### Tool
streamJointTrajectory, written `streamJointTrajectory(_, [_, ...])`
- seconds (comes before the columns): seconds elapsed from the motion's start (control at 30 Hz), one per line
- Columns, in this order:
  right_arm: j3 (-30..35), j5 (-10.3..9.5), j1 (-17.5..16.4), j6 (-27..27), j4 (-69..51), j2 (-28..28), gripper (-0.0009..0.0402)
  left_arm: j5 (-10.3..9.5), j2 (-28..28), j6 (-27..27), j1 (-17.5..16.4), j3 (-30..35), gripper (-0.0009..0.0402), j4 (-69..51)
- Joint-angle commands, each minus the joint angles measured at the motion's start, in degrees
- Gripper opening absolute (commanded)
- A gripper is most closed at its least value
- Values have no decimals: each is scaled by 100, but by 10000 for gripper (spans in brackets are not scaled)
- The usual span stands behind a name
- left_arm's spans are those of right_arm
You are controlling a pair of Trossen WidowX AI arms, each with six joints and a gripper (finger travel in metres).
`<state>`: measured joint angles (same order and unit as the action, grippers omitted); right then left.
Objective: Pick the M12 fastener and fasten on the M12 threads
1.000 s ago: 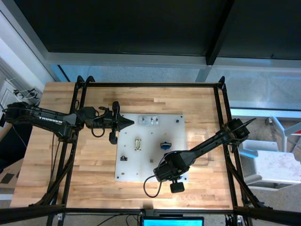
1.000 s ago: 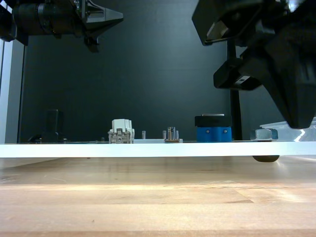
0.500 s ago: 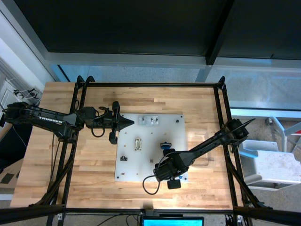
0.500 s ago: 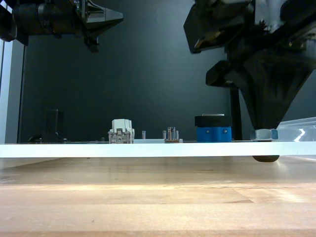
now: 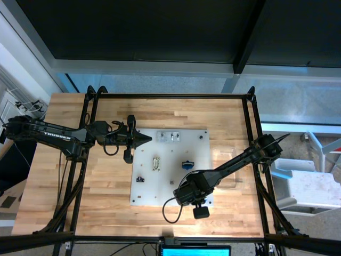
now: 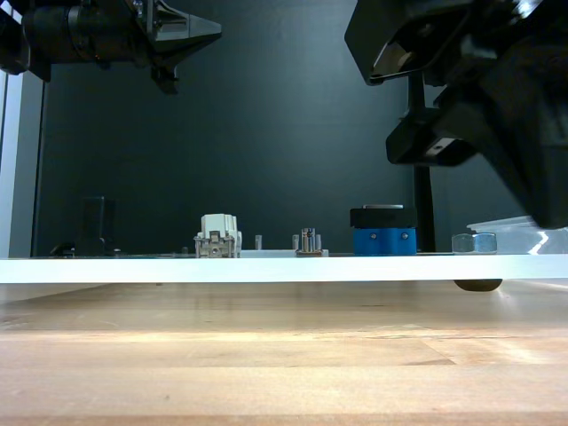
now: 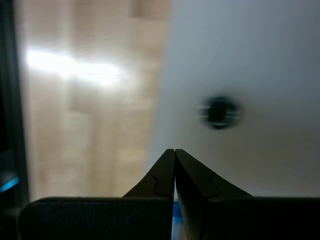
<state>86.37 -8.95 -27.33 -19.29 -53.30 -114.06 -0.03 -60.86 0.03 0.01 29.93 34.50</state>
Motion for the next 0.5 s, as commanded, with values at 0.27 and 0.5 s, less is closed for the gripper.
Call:
streamJointTrajectory(0.27, [2, 1211, -2, -229, -76, 7, 0, 2, 0, 0, 0, 2, 0, 0])
streamJointTrajectory(0.5, [0, 1410, -2, -234, 170, 7, 0, 2, 0, 0, -2, 2, 0, 0])
